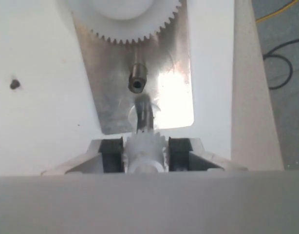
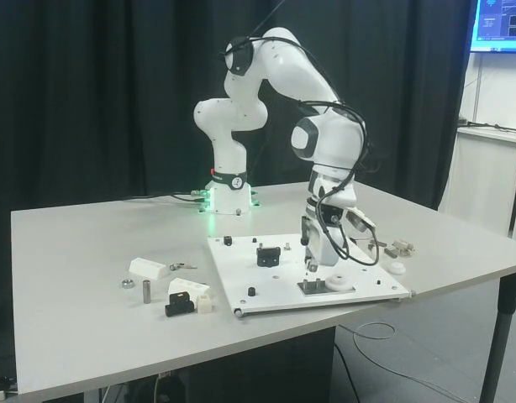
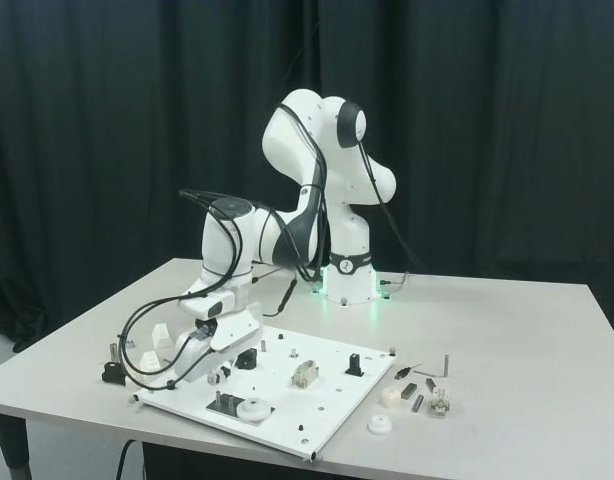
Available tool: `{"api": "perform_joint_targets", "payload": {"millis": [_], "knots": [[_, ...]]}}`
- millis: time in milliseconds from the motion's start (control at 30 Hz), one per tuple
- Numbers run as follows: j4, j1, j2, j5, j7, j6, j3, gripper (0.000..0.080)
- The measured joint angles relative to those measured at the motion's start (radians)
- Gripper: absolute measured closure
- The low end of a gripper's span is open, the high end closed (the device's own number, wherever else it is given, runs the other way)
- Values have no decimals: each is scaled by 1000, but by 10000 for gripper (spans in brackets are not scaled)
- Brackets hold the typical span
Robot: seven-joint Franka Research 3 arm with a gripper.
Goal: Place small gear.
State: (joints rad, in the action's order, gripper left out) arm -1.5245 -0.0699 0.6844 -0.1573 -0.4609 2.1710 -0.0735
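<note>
Small gear [image 1: 145, 148]: pinched between the 2 fingers of the end effector [image 1: 145, 157], just above the metal plate [image 1: 169, 105].
Peg [image 1: 137, 80]: bare, beside the large gear [image 1: 125, 19].
Risk: bore misses the peg, or teeth clash and jam.
Axis: apparently upright, along the peg.

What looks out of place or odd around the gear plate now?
Nothing stands out. The pincer holds the small gear upright above the metal plate, near the free peg. The large gear sits flat on the plate. Loose parts lie on the grey table, none spilled.
</note>
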Motion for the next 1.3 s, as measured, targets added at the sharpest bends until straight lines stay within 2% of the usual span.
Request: {"api": "perform_joint_targets", "payload": {"millis": [533, 767, 1000, 1300], "knots": [[6, 0, -1, 0, 0, -3, -6, 609], [12, 0, -1, -12, -4, -1, -19, 609], [24, -1, -1, -35, -36, -1, -58, 609], [36, -22, -1, -52, -107, 2, -130, 609]]}}
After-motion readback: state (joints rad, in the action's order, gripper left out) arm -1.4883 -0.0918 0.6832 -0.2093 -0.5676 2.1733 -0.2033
